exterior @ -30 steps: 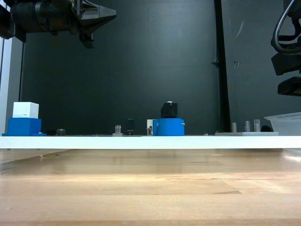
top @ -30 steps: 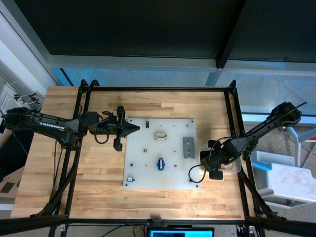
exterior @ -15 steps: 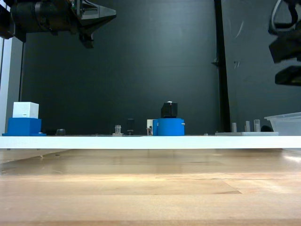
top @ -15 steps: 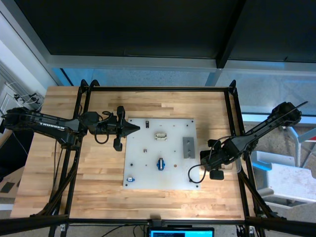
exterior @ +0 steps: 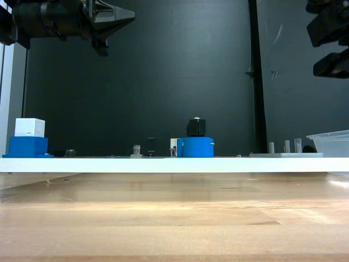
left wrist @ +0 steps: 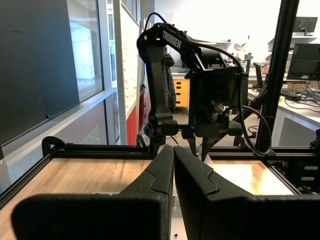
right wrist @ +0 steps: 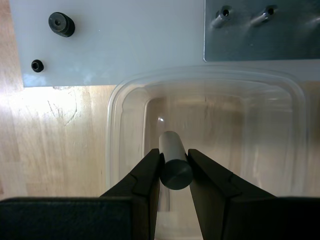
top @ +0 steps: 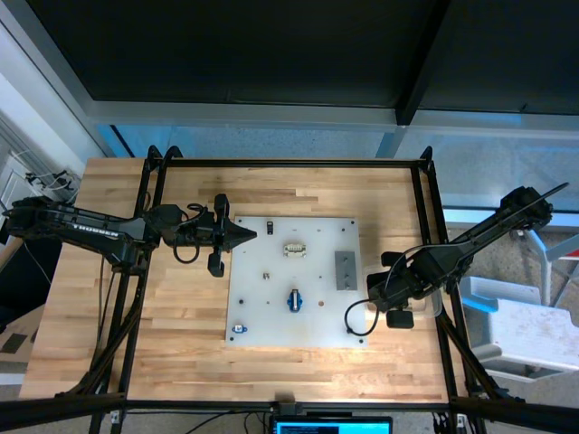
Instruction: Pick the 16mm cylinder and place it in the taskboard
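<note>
— Checking the right tool [right wrist: 174, 156] through its own camera: pinching the cylinder [right wrist: 173, 147] end-on between narrow-set fingers [right wrist: 145, 175], hovering over the bin [right wrist: 114, 150], just beside the taskboard [right wrist: 125, 45].

— Not catching that grip from the high view. Only making out the right tool [top: 384, 297] hanging at the right edge of the taskboard [top: 271, 307], near the block [top: 346, 269]. Cylinder too small to tell there.

— Getting height from the low view instead: black arm parts riding well above the bin [exterior: 331, 143] and the desk [exterior: 163, 218].

— Finding the left tool [top: 242, 233] hovering over the taskboard's left edge, high up too.

— Reading the left tool [left wrist: 173, 150] only through the left wrist camera: pressed together, fingers touching along their length, holding nothing, pointing across at the right arm.
</note>
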`<act>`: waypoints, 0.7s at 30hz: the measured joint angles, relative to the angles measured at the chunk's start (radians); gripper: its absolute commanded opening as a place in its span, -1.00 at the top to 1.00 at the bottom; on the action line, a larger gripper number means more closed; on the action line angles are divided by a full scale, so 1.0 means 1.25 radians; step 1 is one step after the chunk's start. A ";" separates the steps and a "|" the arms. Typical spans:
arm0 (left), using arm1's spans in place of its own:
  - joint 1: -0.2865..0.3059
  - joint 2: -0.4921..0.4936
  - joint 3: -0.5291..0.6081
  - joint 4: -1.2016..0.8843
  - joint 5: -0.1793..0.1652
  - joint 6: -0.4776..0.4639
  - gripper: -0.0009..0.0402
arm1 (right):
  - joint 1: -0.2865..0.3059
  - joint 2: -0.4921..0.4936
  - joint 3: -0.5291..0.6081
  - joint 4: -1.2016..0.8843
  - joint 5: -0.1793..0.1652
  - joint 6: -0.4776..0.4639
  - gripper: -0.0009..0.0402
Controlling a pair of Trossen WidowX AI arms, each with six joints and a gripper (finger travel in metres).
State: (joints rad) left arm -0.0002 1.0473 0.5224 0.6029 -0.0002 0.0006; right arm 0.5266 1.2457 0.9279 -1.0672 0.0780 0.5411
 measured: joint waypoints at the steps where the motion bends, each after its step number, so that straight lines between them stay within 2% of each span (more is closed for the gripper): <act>1: 0.000 0.000 0.000 0.000 0.000 0.000 0.96 | 0.000 0.000 0.008 -0.009 0.000 0.000 0.94; 6: 0.000 0.000 0.000 0.000 0.000 0.000 0.96 | -0.001 0.000 0.036 -0.034 0.000 0.000 0.94; 21: 0.000 0.000 0.000 0.000 0.000 0.000 0.96 | -0.004 0.000 0.038 -0.034 0.000 0.000 0.94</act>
State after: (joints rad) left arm -0.0002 1.0473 0.5224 0.6029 -0.0002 0.0006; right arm 0.5213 1.2453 0.9749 -1.1099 0.0780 0.5411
